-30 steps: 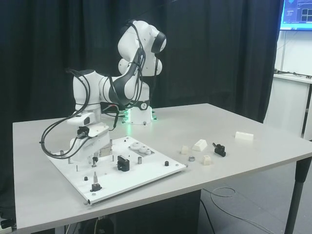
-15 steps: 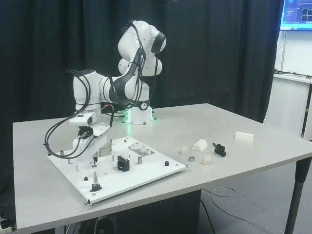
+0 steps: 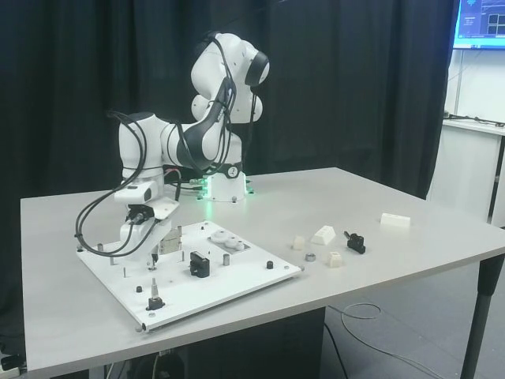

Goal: Remove BNC.

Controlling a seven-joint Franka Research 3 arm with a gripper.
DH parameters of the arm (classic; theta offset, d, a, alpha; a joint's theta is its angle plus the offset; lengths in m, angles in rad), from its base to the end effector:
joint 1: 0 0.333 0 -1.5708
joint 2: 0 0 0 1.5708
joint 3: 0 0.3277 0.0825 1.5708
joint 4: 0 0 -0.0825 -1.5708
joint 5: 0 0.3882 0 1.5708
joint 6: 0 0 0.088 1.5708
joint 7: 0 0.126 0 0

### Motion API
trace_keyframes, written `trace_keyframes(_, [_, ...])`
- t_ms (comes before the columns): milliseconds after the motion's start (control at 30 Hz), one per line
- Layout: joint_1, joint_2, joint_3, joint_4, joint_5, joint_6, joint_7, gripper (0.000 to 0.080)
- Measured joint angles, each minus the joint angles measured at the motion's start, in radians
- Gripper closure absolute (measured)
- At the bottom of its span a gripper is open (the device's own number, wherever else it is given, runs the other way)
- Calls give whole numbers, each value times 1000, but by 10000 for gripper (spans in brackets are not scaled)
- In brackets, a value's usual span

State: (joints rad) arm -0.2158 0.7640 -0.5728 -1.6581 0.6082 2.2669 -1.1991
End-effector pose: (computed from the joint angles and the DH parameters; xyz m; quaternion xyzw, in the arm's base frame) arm 0.5322 -0.4416 0.2016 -0.9969 -0.0696 -0.0329 0.0175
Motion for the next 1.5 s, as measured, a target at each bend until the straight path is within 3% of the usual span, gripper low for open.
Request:
trace_keyframes(1167, [2, -1, -9, 13, -5, -26, -136, 682])
trace_keyframes(1500, [6, -22, -27, 22, -11, -51, -138, 682])
